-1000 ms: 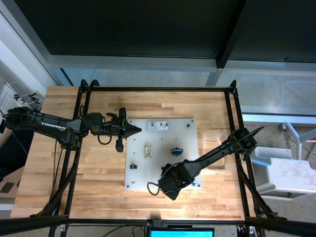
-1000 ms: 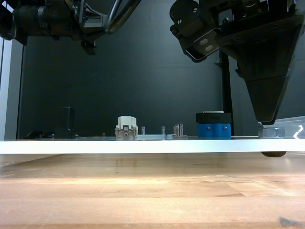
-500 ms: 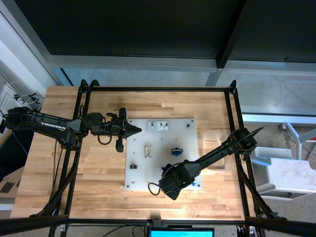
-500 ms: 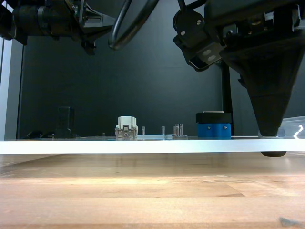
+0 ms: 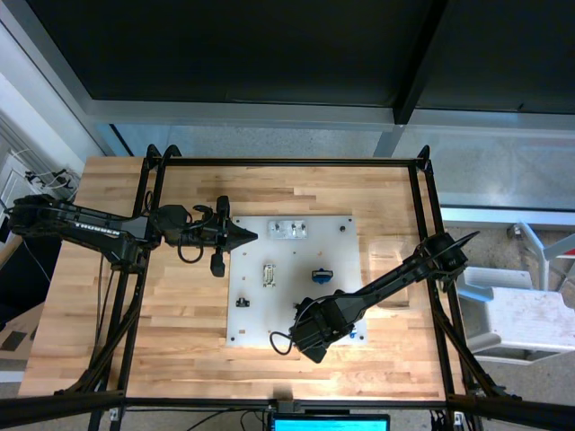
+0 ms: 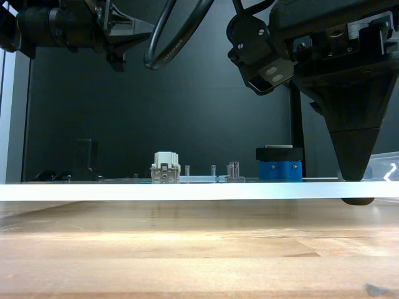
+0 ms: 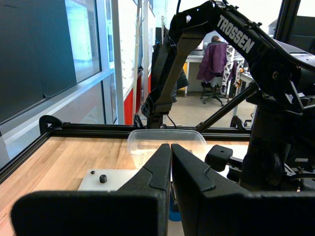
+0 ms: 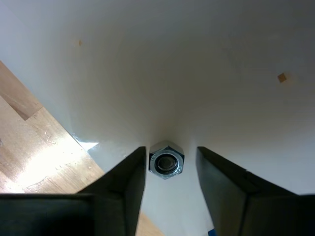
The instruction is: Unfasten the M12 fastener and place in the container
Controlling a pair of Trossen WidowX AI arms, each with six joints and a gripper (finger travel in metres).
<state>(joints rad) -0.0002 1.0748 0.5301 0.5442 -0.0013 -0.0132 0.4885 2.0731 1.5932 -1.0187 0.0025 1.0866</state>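
The M12 fastener, a small silver hex nut (image 8: 167,160), sits on the white board (image 5: 269,319) near its near right edge. I cannot tell whether it is on its stud. My right gripper (image 8: 171,150) is lowered over it and open, one finger on each side with a gap to the nut. In the low view its fingers (image 6: 354,171) reach down to the board and hide the nut. The container, a clear bin (image 5: 388,274), stands off the board's right edge with nothing visible in it. My left gripper (image 5: 250,236) hovers shut at the board's far left corner.
A blue-and-black connector (image 5: 321,276) and a beige connector block (image 5: 268,274) stand mid-board. A small black post (image 5: 342,227) is at the far right corner. Black frame rails (image 5: 422,224) run around the table.
The right gripper has come down onto the board around the nut, which showed below its tip in the low view a second ago and is now hidden. The left arm has not moved.
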